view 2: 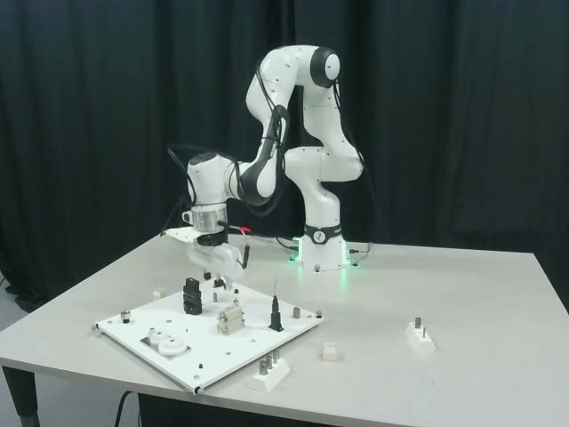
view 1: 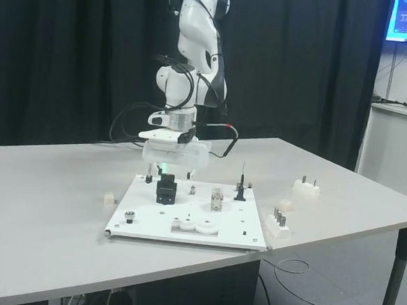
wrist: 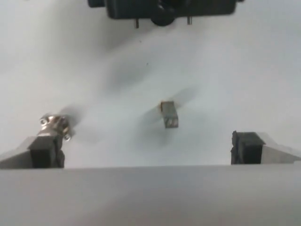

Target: Insert square peg 2.

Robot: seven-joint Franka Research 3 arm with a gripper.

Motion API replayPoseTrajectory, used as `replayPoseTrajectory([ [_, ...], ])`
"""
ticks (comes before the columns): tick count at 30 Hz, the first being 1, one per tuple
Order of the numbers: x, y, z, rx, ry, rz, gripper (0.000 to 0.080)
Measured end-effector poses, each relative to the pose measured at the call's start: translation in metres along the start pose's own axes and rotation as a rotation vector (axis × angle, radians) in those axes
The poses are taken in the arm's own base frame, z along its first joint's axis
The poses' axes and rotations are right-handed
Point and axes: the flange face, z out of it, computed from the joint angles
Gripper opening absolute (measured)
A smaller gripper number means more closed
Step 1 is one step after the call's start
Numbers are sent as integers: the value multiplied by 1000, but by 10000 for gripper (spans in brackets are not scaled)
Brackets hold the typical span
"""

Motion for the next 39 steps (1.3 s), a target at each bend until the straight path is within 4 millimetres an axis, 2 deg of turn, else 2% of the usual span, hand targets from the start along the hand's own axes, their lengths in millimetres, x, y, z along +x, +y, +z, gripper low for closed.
replayPoseTrajectory([
  [18,6,17,-47,33,-48,35,800],
  [32,14,51,-110,50,-82,78,800],
  [39,14,66,-135,42,-84,101,800],
])
